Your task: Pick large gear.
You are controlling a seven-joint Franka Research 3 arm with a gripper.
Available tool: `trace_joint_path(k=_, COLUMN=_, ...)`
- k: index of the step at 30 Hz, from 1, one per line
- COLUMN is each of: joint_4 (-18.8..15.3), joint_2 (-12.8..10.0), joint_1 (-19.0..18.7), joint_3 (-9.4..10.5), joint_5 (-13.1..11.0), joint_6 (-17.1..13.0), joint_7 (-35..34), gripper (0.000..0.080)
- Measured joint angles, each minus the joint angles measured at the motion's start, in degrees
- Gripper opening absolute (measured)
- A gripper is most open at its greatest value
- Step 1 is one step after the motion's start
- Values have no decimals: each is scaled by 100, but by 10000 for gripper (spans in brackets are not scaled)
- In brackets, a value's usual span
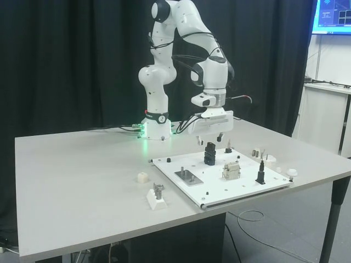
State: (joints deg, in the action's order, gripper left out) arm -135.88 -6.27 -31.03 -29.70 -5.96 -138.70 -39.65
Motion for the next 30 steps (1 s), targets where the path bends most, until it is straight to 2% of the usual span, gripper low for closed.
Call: trace_joint_path(k=30, joint_4=0, joint_2=101, joint_1=0, joint_3=-58, joint_5=0, joint_6=85, joint_7=-25, gripper=800)
